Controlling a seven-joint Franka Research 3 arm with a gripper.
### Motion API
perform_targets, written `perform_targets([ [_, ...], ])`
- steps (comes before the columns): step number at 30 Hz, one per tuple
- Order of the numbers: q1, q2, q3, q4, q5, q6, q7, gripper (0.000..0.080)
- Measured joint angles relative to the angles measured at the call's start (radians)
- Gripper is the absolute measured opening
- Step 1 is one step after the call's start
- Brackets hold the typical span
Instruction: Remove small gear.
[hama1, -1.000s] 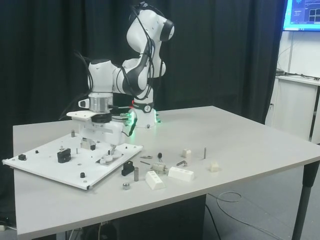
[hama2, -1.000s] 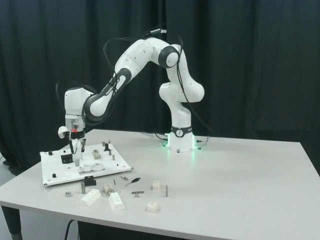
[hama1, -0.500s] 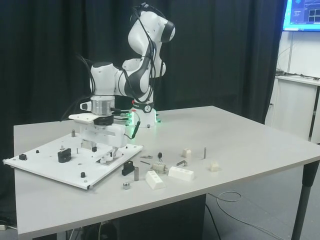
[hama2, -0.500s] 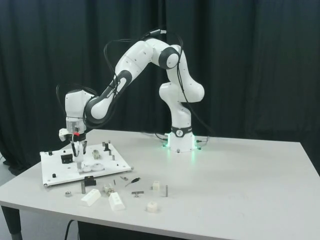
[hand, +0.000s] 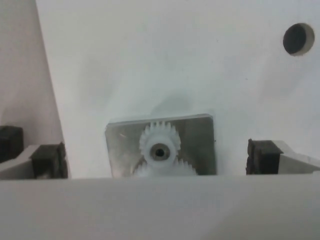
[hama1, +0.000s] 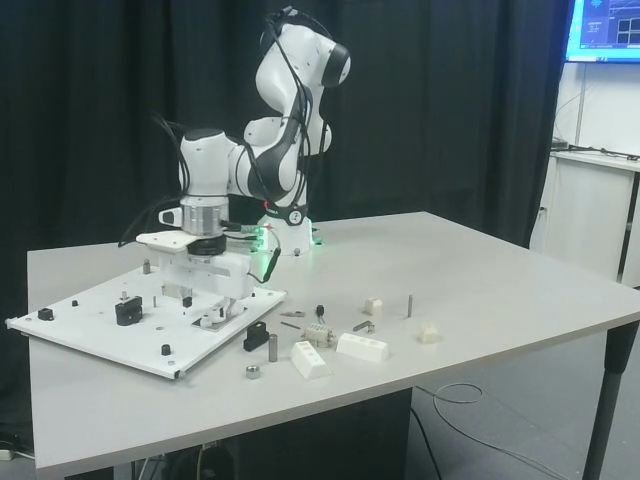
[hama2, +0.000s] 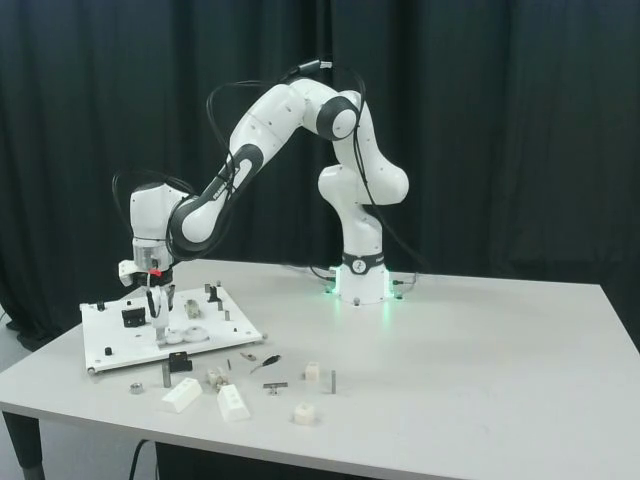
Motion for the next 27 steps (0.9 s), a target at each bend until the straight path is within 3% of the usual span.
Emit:
perform_targets([
  [27,-0.004,0.027,0.004,0.003,0.025,0.003,-0.037,0.0800],
])
